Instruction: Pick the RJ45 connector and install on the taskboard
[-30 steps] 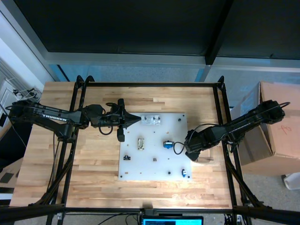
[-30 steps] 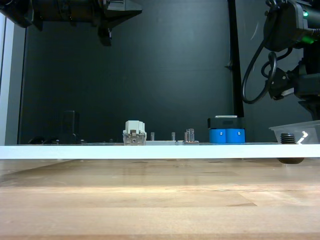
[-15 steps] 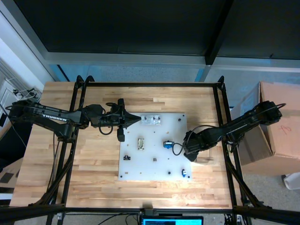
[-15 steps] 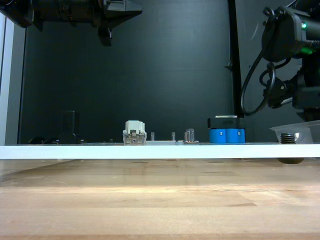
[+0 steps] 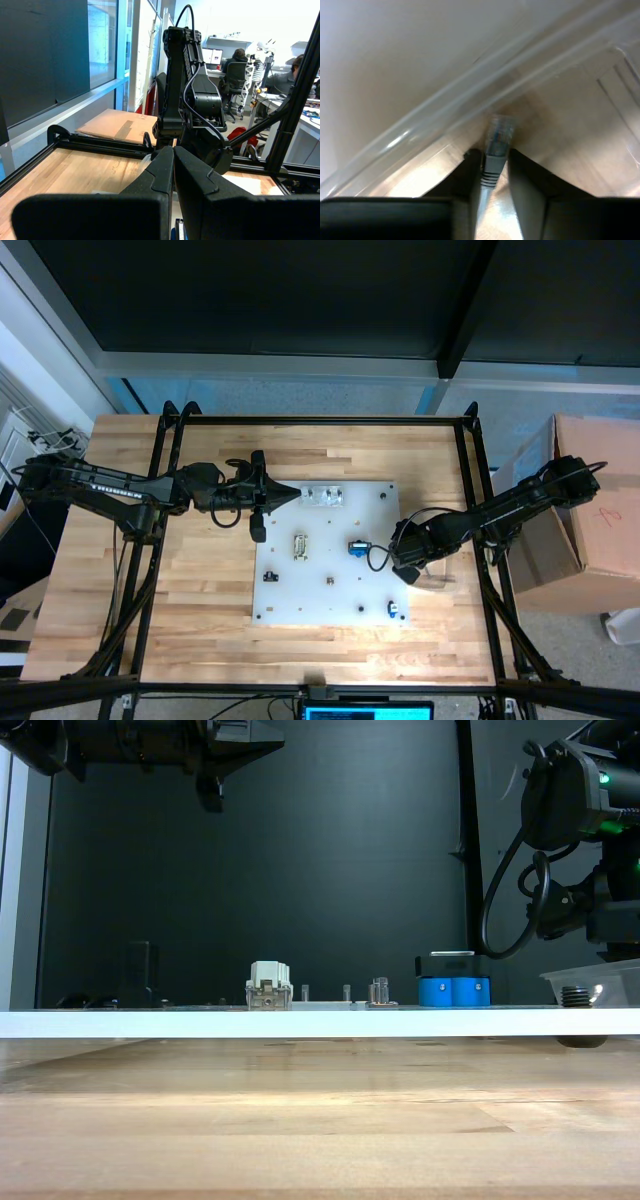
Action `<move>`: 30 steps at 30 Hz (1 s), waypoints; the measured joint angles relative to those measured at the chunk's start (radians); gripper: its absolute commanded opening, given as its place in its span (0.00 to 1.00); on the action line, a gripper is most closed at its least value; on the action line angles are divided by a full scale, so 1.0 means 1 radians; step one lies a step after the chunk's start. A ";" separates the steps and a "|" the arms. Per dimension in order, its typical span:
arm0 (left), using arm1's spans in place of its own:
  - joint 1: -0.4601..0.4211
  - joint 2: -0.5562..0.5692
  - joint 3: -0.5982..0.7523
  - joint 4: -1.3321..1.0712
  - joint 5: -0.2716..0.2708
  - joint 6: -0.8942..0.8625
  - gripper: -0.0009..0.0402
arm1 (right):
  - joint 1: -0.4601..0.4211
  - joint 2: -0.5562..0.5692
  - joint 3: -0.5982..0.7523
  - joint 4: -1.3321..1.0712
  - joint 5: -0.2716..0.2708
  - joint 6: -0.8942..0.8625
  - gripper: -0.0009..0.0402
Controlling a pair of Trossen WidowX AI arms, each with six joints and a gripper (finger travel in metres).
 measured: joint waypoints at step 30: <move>0.000 0.000 0.000 0.013 0.000 0.000 0.02 | -0.105 -0.077 0.433 -0.249 0.093 0.186 0.02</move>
